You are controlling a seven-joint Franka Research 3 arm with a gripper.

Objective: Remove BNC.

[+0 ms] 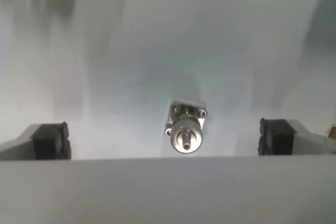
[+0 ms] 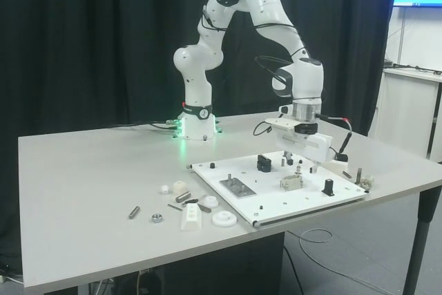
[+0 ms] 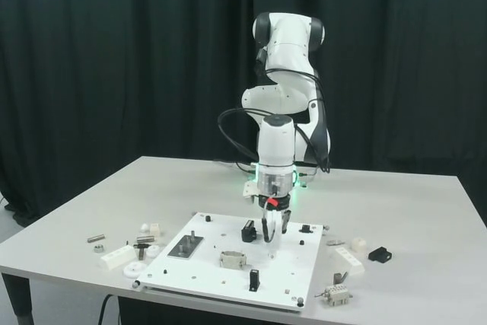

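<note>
One shiny metal BNC connector (image 1: pixel 185 129) stands on the white board (image 1: pixel 157 61), midway between the gripper (image 1: pixel 163 139)'s two black pads (image 1: pixel 51 140), spread wide apart; the fingers' upper parts are cut off.

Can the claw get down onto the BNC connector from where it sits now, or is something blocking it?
Probably yes. The claw is open, its fingers either side of the BNC connector on the white board, and nothing shows between them.
</note>
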